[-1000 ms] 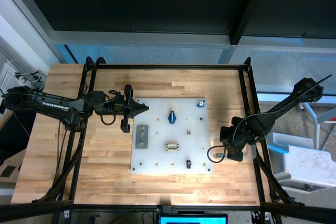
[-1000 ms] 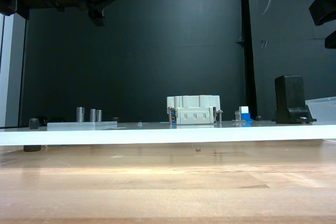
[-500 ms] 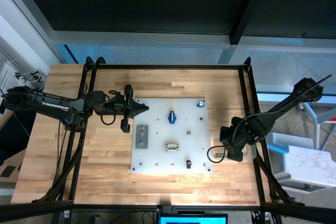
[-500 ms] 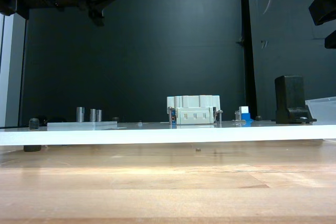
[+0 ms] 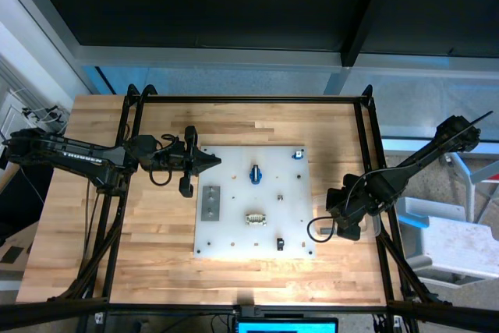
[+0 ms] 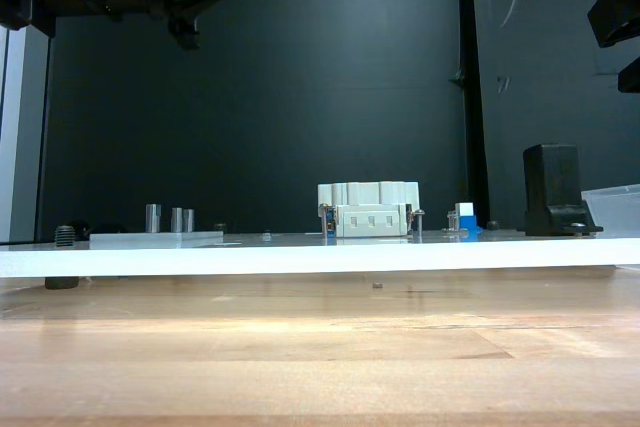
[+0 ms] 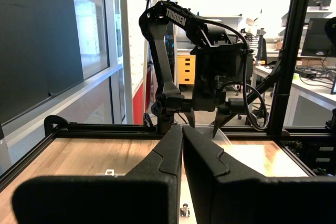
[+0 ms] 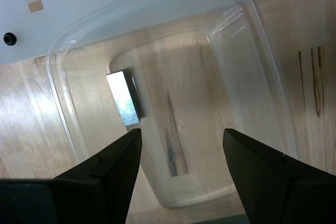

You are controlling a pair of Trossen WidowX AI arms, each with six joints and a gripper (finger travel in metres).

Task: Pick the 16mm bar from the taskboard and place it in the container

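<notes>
The 16mm bar [image 8: 125, 98], a short silvery block, lies flat inside the container [image 8: 247, 51], a clear tray just off the taskboard's [image 5: 234, 239] right edge. From above the bar [image 5: 320, 232] shows as a small grey piece. My right gripper [image 8: 181, 132] hangs open over the tray with nothing between its fingers, apart from the bar. My right gripper [image 5: 345, 222] covers much of the container [image 5: 376, 225] from above. Above the board's far left corner, my left gripper [image 5: 214, 161] is shut and empty, pointing right. Its fingers [image 7: 173, 145] are pressed together.
On the taskboard stand a grey metal block [image 5: 210, 202], a blue knob [image 5: 255, 174], a silver connector [image 5: 255, 219] and a small black part [image 5: 280, 243]. A black frame [image 5: 366, 154] borders the wooden table. At table height, the connector [image 6: 368, 209] and a black block [image 6: 552, 190] rise from the board.
</notes>
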